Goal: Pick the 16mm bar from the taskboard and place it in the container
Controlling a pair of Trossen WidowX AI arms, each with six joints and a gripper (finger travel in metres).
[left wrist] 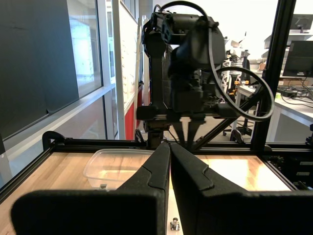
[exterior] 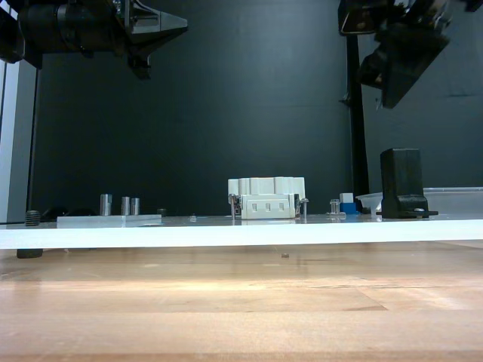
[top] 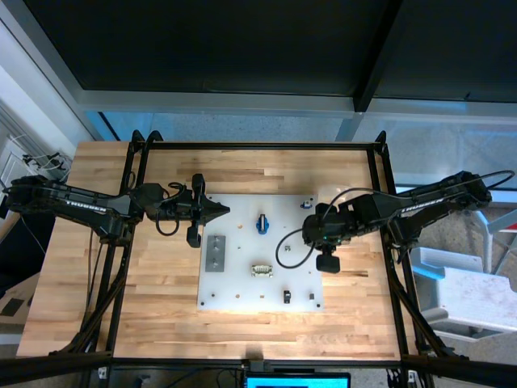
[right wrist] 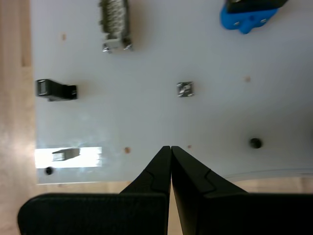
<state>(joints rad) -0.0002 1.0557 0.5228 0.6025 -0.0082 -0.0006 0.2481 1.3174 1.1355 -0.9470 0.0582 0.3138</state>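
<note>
At the left of the wooden table (top: pixel 161 323), the left gripper (top: pixel 226 210) hangs high above the far left edge of the taskboard (top: pixel 242 283), pointing right, its fingers pressed together tip to tip with nothing between them. Below and just nearer, a grey metal block (top: pixel 216 252) lies on the board's left side with three short grey pegs standing upright in it. The 16mm bar (exterior: pixel 106 204) seems to be the thickest of them, leftmost in the low view, though that is not certain. Toward the board's middle stand a blue connector (top: pixel 262 224) and, nearer, a white multi-pin connector (top: pixel 260 271). A black block-shaped part (top: pixel 287 296) stands upright near the board's near right corner. The right gripper (right wrist: pixel 171 148) hovers above the board's right edge, pointing down, its fingers likewise closed on nothing. The container (left wrist: pixel 117 166) sits on the table just off that right edge, beneath the right arm.
</note>
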